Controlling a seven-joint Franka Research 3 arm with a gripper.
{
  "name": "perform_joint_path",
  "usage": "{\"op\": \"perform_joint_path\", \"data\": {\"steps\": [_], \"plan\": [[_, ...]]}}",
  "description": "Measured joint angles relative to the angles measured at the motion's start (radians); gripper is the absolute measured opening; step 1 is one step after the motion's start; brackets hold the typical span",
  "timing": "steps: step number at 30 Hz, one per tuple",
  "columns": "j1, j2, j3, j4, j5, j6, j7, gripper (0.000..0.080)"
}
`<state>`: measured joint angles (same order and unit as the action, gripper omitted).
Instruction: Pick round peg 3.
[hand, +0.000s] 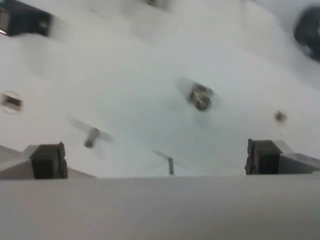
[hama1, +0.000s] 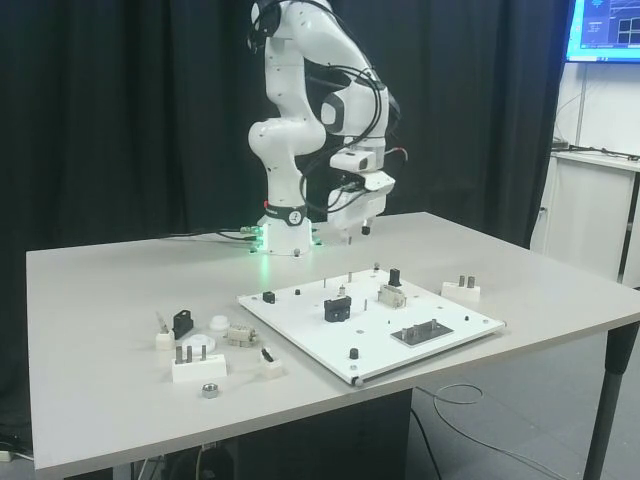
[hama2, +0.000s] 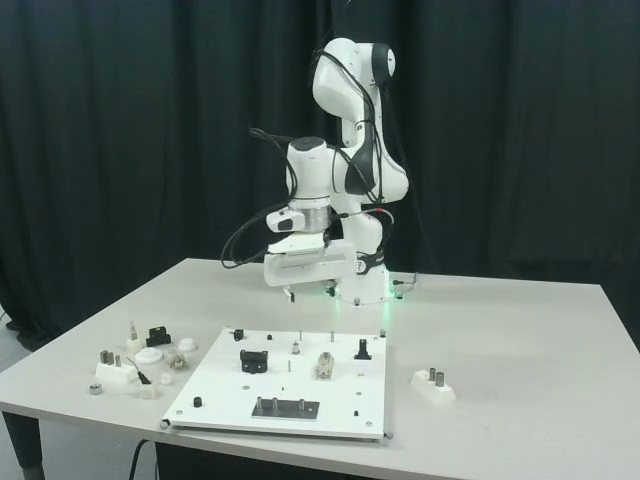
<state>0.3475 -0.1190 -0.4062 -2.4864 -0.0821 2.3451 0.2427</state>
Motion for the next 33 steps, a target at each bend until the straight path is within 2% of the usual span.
{"op": "perform_joint_path", "data": {"steps": [5,10,17,23,33], "plan": [[0.022,0.001,0.026,0.004,0.038,0.007,-0.039,0.08],[0.052,0.007,0.057,0.006,0.056,0.026,-0.046,0.08],[0.093,0.033,0.108,0.013,0.092,0.068,-0.045,0.08],[0.122,0.081,0.164,0.035,0.12,0.121,-0.028,0.08],[0.146,0.183,0.262,0.095,0.152,0.199,0.017,0.08]]}}
